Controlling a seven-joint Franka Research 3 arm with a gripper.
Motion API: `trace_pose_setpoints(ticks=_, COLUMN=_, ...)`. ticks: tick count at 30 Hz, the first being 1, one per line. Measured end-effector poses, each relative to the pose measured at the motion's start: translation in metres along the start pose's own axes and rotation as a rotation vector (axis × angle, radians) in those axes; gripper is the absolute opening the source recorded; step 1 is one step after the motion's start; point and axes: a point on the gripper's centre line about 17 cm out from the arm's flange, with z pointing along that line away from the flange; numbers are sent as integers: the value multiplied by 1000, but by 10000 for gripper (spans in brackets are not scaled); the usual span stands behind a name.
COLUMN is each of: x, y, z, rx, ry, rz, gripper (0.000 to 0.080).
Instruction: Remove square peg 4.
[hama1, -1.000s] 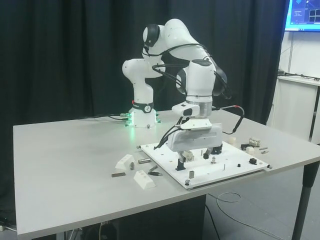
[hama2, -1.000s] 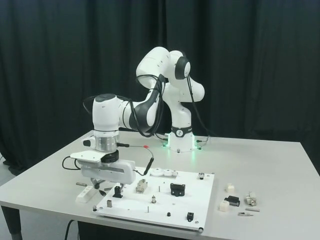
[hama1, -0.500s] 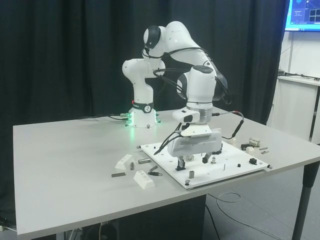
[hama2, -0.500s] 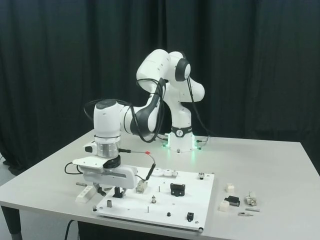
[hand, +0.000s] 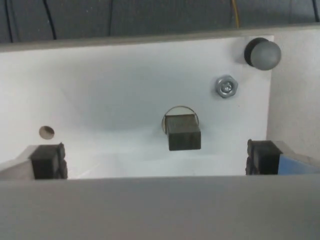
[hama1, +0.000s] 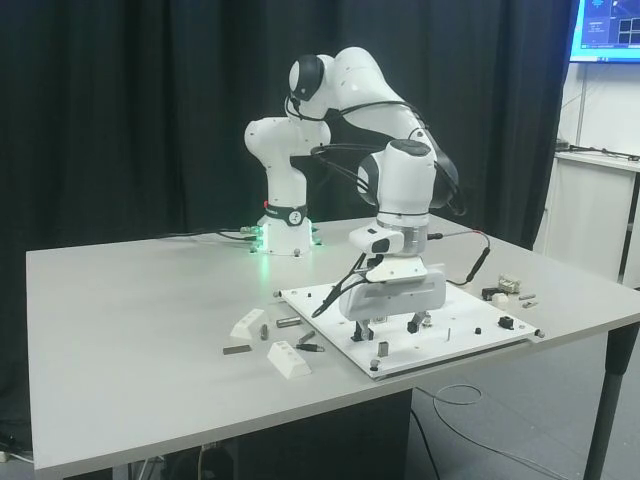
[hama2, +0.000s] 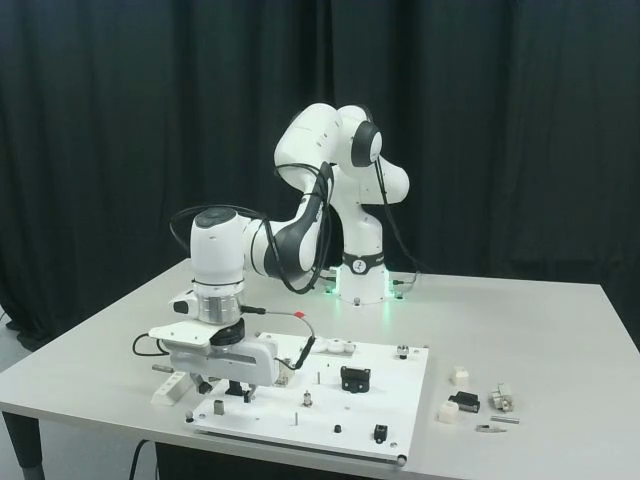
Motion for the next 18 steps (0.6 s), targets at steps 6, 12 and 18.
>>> trace_pose_setpoints(ticks=6, x=1, y=0, z=4, rx=-2, ry=-3, rz=13, gripper=800)
trace_pose_setpoints(ticks=12, x=1, y=0, z=7, rx=-2, ry=-5, rz=20, gripper=800)
trace_pose_setpoints(ticks=18, x=1, y=1, z=8, rx=-3, ry=-7, rz=33, gripper=800)
